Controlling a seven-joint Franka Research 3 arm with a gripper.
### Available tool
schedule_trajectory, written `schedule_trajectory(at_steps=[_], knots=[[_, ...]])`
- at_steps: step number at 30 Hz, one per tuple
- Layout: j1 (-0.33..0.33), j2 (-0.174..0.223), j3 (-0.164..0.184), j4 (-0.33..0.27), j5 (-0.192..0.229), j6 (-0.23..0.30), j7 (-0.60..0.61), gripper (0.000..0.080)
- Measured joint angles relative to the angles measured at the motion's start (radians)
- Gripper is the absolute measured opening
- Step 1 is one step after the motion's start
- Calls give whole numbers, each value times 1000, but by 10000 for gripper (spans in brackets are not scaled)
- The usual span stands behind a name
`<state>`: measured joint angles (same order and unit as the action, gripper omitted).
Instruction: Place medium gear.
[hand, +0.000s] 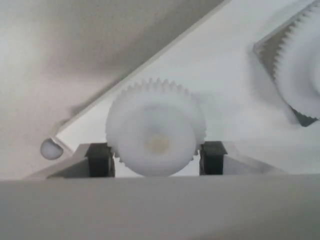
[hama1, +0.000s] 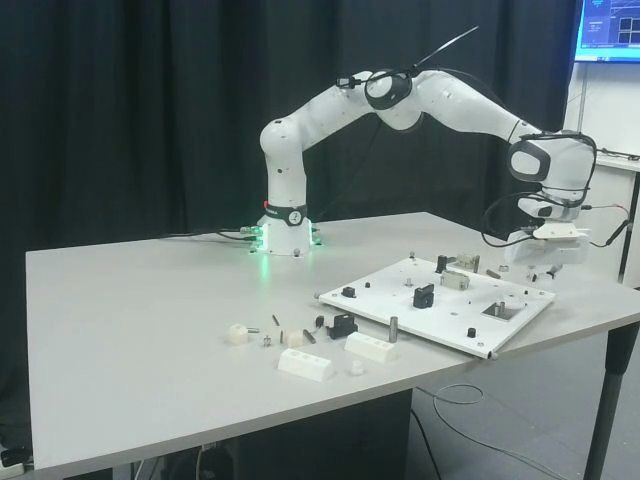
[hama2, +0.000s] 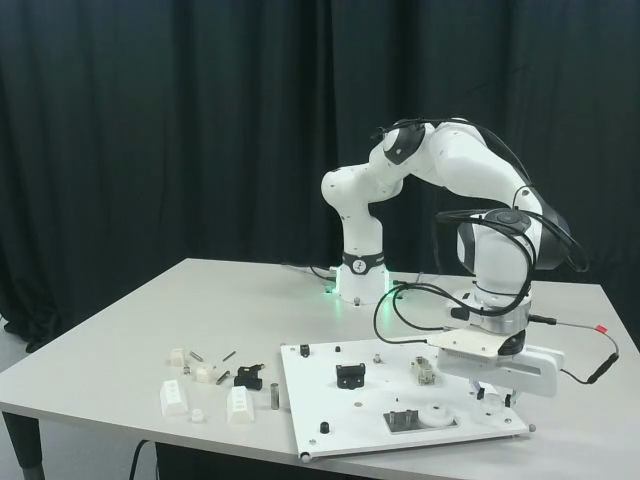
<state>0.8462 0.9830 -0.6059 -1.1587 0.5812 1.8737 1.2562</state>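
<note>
A white medium gear (hand: 156, 135) fills the middle of the wrist view, clamped on opposite sides by two black fingertips (hand: 100, 160); the gripper (hand: 156, 161) is closed on it. The gear hangs just above a white assembly board (hand: 225, 75), near one of the board's corners. A second, larger white gear (hand: 300, 60) sits on the board by a grey recess. In the room views the white arm (hama2: 480, 200) reaches low over the board's far corner (hama1: 540, 290). Small white blocks (hama2: 240, 405) and black parts (hama2: 248, 377) lie on the grey table (hama1: 130, 310).
</note>
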Motion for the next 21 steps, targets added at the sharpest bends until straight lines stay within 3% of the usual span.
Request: schedule_trajectory(at_steps=[21], knots=[[0,-9,-6,0,0,-16,0,370]])
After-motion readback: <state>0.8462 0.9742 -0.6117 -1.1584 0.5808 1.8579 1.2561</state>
